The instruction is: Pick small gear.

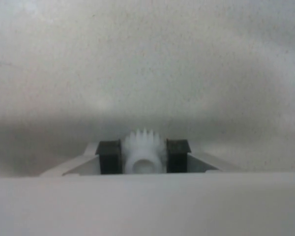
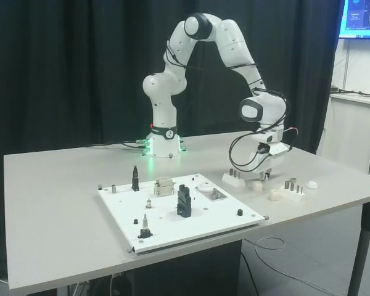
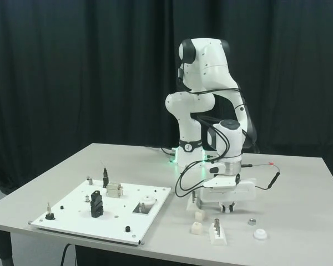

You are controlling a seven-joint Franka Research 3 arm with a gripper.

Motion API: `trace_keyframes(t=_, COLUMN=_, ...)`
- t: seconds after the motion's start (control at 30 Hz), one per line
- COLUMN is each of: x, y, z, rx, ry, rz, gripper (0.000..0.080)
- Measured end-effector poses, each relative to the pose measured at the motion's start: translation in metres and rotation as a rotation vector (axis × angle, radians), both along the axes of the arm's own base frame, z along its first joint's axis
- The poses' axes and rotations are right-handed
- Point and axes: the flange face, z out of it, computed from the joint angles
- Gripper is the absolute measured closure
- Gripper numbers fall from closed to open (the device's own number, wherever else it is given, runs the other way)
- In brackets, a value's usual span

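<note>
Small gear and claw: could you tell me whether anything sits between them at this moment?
Nothing visible does. In the wrist view the small gear sits directly between the claw's two black pads, which flank it on either side, with only grey table beyond.

My two room cameras stand back at different tabletop edges, both covering the white jointed arm (image 2: 219,43) and grey tabletop (image 2: 55,191); my wrist camera hovers close above the tabletop.

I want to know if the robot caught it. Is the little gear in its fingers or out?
In. In the wrist view the small gear sits squeezed between the two black fingers of the gripper, touching both.
</note>
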Motion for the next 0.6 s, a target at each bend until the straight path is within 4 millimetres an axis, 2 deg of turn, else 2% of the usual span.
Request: trace_keyframes(t=0.6, x=0.012, y=0.001, z=0.020, rx=-0.005, ry=0.021, rz=-0.017, gripper=0.0611)
